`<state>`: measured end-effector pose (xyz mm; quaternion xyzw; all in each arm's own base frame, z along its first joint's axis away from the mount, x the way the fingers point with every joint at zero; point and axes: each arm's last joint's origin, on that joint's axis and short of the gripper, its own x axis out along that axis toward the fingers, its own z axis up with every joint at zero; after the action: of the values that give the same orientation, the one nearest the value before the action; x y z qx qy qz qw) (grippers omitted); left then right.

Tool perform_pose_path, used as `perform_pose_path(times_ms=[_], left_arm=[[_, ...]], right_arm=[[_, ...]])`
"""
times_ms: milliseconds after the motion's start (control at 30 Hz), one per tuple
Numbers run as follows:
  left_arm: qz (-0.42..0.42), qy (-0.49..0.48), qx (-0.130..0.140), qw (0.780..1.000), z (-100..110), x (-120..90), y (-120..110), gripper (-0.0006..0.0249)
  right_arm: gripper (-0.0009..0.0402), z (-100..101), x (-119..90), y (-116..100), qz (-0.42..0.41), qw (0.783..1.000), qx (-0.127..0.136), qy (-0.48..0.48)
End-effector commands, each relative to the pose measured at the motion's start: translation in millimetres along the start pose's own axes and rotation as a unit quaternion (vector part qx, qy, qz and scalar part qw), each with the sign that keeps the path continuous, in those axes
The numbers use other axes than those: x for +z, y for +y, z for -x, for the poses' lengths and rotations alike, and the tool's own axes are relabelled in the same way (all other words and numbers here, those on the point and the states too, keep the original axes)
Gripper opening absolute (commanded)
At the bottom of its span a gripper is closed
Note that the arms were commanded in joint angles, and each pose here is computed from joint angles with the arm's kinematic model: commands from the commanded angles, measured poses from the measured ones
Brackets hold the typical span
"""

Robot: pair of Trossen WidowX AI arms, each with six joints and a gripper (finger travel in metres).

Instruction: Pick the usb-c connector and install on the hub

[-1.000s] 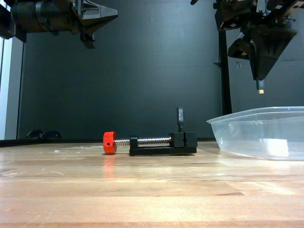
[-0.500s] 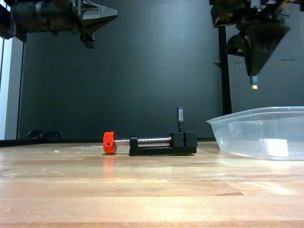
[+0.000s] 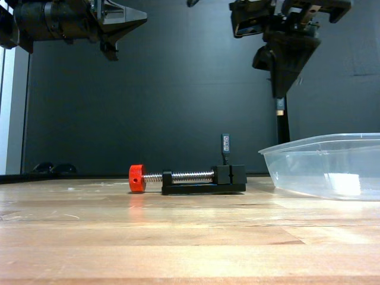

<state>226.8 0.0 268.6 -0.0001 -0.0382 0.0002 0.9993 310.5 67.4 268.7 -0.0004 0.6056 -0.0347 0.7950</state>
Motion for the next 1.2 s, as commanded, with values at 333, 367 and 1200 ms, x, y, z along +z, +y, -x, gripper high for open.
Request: perform_pose_path(times_ms=[333,367,1200], left_arm=[[0.000,0.000,0.000,1.000,0,0,0,0.0000],[0.000,0.000,0.000,1.000,0,0,0,0.0000],[0.000,0.000,0.000,1.000,0,0,0,0.0000]], right_arm=[[0.0000,-11,28,5,-0.002,1.000,0.001,-0.003],[0.0000,-13,30,5,-0.003,1.000,0.002,-0.004],[0.0000,-23,56,0,-0.008,1.000,0.002,-0.024]])
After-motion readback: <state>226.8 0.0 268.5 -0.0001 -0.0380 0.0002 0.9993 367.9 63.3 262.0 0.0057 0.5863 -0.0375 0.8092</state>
